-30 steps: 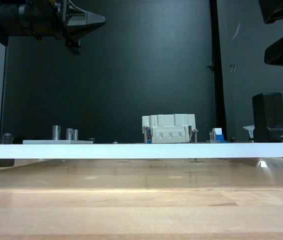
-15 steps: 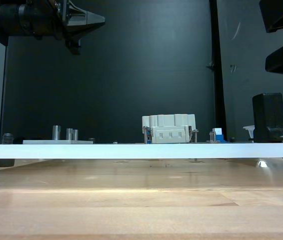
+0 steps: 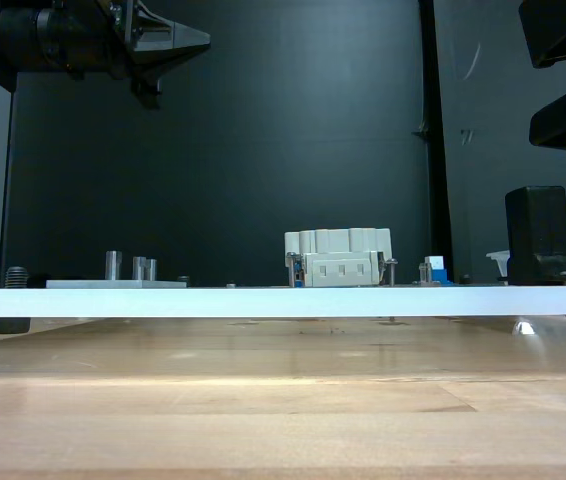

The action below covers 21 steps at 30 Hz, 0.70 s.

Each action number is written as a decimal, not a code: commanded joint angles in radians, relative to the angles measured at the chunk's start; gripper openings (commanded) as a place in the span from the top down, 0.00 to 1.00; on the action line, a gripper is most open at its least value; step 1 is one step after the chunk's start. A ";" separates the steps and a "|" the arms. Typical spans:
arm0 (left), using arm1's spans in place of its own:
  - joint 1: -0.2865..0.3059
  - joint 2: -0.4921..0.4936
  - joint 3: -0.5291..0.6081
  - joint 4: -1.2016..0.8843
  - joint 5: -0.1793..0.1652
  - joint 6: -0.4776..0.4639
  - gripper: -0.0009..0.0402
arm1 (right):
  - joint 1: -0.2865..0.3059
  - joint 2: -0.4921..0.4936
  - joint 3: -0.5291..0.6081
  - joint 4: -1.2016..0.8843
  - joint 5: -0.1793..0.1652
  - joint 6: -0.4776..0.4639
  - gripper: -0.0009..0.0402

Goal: Pick the 16mm bar and install on taskboard

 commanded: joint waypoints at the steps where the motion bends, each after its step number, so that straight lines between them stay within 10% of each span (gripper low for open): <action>1: 0.000 0.000 0.000 0.000 0.000 0.000 0.98 | 0.000 0.001 0.000 0.002 0.001 -0.001 0.80; 21: 0.000 0.000 0.000 0.000 0.000 0.000 0.98 | 0.000 -0.079 0.016 -0.053 -0.008 -0.004 0.51</action>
